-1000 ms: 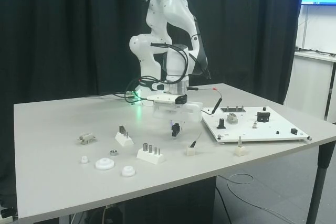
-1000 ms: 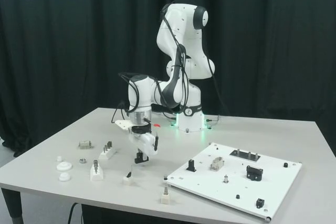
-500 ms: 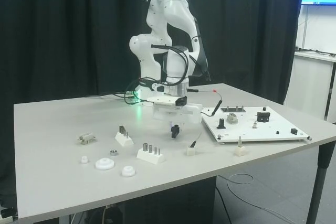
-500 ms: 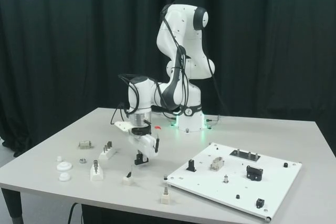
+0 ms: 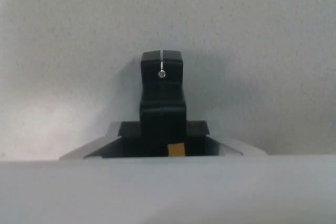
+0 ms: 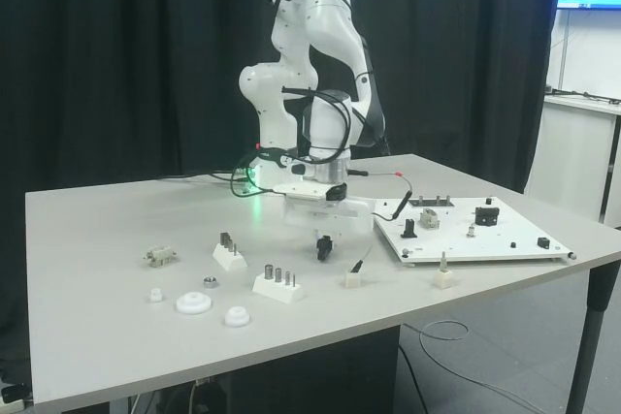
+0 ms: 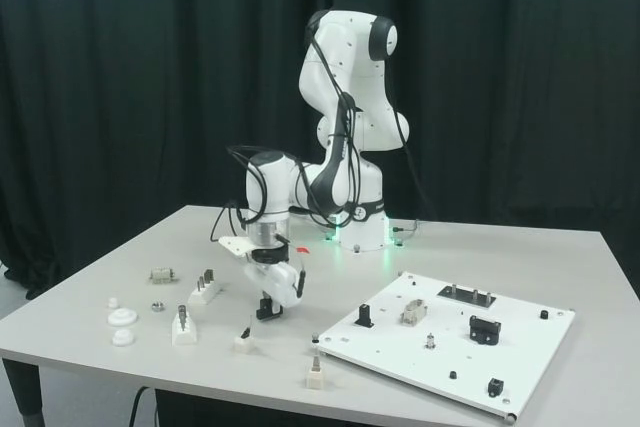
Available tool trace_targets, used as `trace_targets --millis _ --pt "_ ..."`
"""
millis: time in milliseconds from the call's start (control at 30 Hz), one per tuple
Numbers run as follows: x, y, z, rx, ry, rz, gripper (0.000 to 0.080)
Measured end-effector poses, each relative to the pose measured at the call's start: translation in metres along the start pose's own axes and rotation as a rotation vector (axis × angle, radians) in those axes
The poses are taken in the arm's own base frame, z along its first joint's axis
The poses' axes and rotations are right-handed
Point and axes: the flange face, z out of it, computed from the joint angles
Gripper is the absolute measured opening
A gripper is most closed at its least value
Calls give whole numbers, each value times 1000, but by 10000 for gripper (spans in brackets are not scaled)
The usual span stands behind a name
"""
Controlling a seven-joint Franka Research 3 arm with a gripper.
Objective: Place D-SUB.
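Note:
My gripper [image 6: 323,251] hangs just above the grey table, between the small white stands and the white board [image 6: 505,244]. In the wrist view its black fingers [image 5: 152,66] meet along a thin seam with nothing between them, over bare table. A small grey metal connector [image 6: 160,256] lies at the far left of the table, well away from the gripper; it also shows in the second room view [image 7: 162,274]. A similar grey connector part [image 7: 411,314] sits on the white board.
White stands with pins [image 6: 278,283] [image 6: 229,253] and a small stand with a black pin [image 6: 354,275] lie close to the gripper. White discs [image 6: 194,302] sit near the front left. Another stand [image 6: 444,276] is by the board's front edge.
The hand has turned closer to upright and shifted slightly, its fingertips a little lower over the same spot. Nothing on the table has moved.

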Motion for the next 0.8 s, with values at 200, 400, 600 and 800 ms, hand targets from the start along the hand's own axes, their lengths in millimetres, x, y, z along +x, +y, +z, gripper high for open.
trace_targets --millis 200,400,600,800 --pt "-1 -1 1 11 7 -4 189" --pt "-1 -2 0 15 9 -3 514" --pt "1 -4 -2 22 11 -1 746" --pt "3 -9 -10 41 11 1 789"
